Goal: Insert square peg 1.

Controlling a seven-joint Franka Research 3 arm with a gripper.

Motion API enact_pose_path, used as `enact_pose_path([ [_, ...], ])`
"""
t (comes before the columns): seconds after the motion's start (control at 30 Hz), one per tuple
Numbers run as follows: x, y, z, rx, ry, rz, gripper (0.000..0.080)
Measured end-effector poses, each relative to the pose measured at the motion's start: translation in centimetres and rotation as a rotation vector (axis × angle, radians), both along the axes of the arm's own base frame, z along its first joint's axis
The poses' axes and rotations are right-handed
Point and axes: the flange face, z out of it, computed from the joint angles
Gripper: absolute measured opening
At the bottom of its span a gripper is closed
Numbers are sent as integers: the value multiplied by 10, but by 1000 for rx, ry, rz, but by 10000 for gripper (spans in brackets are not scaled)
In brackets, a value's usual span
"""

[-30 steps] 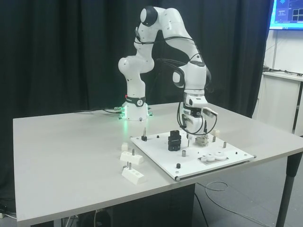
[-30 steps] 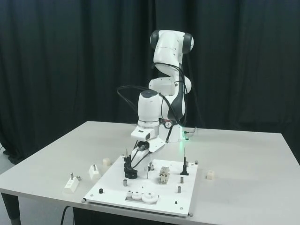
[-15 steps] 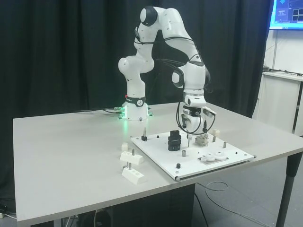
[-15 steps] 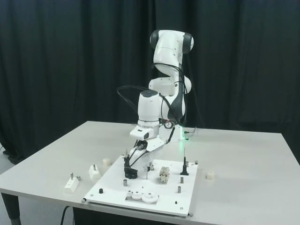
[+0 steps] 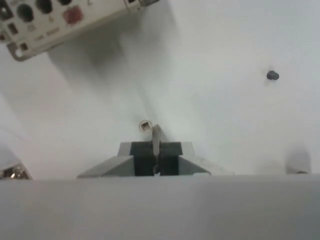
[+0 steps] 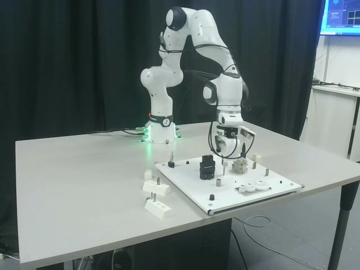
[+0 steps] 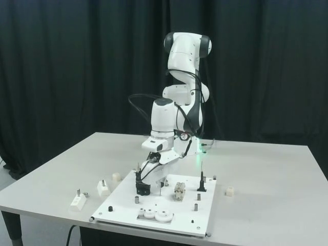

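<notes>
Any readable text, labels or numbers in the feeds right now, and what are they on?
No text can be read in any view.
The white box with black buttons in the wrist view has small markings, too blurred to read.
The wall screen in the first room view shows content too small to read.

The first room view stands off one corner of the table (image 6: 84,185), level with the arm's middle, facing the black curtain; the arm (image 6: 191,67) fills the frame's centre and the white board (image 6: 264,194) lies at lower right. The second room view looks from another side of the table (image 7: 266,174), straight at the arm (image 7: 179,102), with the board (image 7: 123,205) at lower centre. Both stand well back and share the arm, the board and the table. The wrist view hangs close above the board (image 5: 225,110), looking down past the fingers (image 5: 142,159).
</notes>
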Motion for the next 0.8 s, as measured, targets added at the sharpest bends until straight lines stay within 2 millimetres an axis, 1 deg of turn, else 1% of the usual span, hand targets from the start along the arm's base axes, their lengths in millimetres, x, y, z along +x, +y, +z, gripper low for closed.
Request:
enact_pose_path([
  [0.37,0,7,7,0,-5,23,21],
  [0.8,-6,7,12,10,1,0,21],
])
